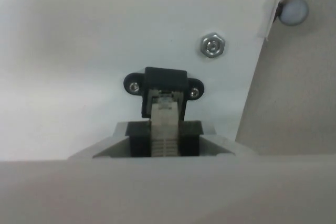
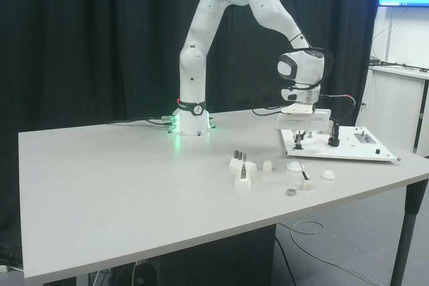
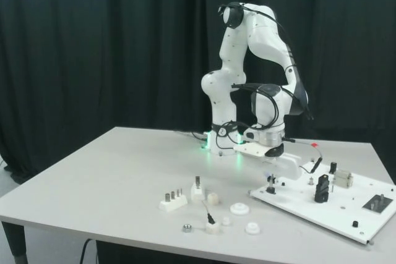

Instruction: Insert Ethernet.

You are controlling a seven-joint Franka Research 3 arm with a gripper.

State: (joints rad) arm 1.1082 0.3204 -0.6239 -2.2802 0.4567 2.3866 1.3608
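Seating looks underway: tool (image 1: 165, 148) clamped on the Ethernet plug (image 1: 164, 111), plug tip at the mouth of the black socket (image 1: 164, 80) on the white board (image 1: 79, 51), frame centre. Can't confirm full insertion; final push and release probably remain.

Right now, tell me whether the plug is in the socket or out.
Partly in, as far as the wrist view shows. The plug's tip sits inside the black socket on the white board, while its rear is hidden. Fully seated: cannot tell.

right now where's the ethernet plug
In the wrist view the ethernet plug is held in the tool, its tip at the black socket on the white board, beside a hex nut.
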